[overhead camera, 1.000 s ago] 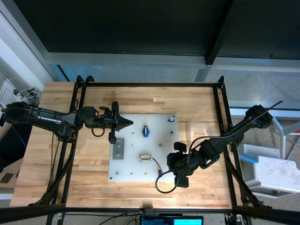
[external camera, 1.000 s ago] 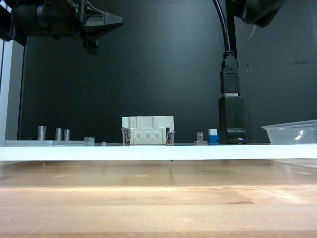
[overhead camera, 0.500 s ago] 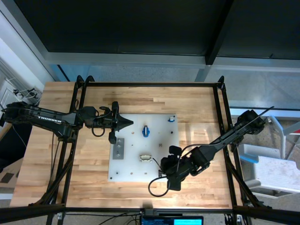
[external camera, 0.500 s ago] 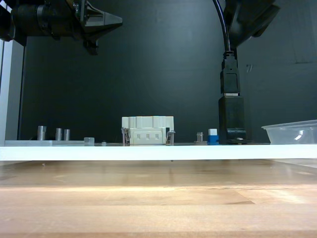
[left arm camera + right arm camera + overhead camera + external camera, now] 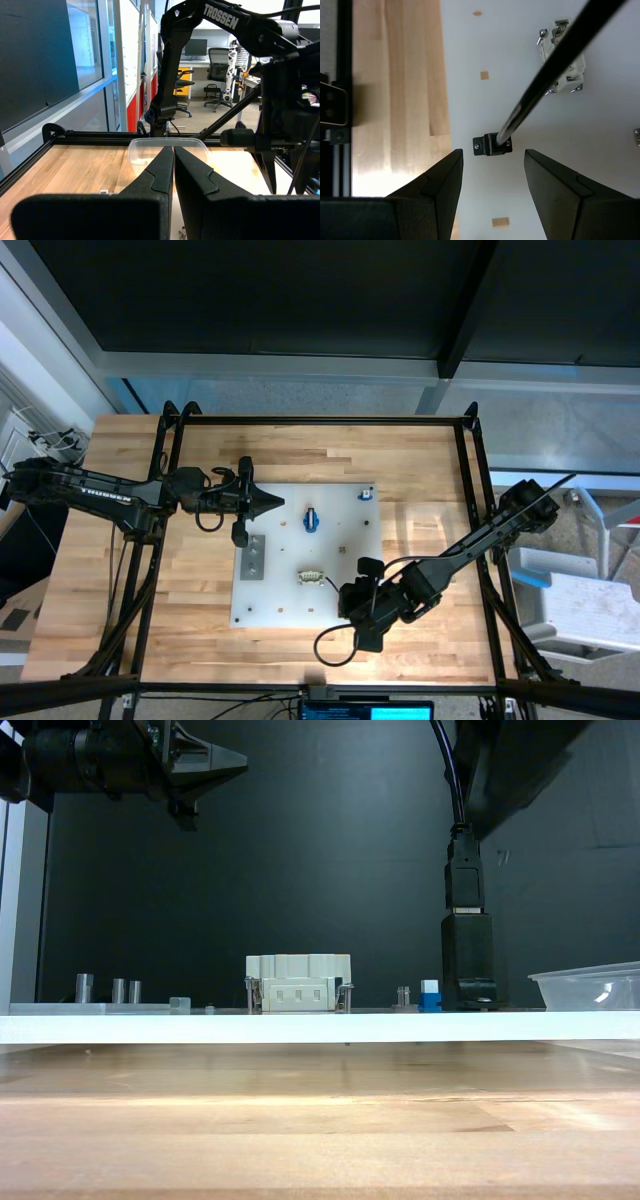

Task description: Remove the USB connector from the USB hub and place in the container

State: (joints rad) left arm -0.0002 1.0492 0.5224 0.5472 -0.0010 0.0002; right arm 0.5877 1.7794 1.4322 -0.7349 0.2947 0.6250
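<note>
- R gripper (image 5: 493, 159): my jaws wide, nothing held. It hangs over the white board (image 5: 275, 600) by the board's near edge, toward its near-right corner.
- USB hub (image 5: 492, 145): on the board, seen in the gap btwn my R fingers (image 5: 432, 195), touching neither.
- USB connector (image 5: 463, 870): plugged in, upright on the hub. Its thin cable runs straight up beside my R gripper.
- container (image 5: 590, 985): on the bench (image 5: 150, 590), just off the board's R edge, apart from the hub.
- L gripper (image 5: 278, 502): my jaws narrow, pressed together, nothing in them. It is held high over the board's far-left corner.
- Edges: black frame rails (image 5: 320, 421) run along the bench's far, L and R edges. My R arm crosses the R rail, my L arm the L rail.
- Room: a bare wood strip lies btwn the board's near edge and the bench's near edge. Wider bare wood runs from the board's L edge to the bench's L edge. Low view shows open air over mid-board btwn my 2 grippers.
- Counts: 1 hub, 1 USB connector, 1 container, 1 board.
- Also 1 beige connector (image 5: 311, 579) mid-board, 1 blue piece (image 5: 311, 519) nearer the far edge, and 1 grey block (image 5: 255, 558) by the board's L edge w/ 3 pegs (image 5: 118, 990).
</note>
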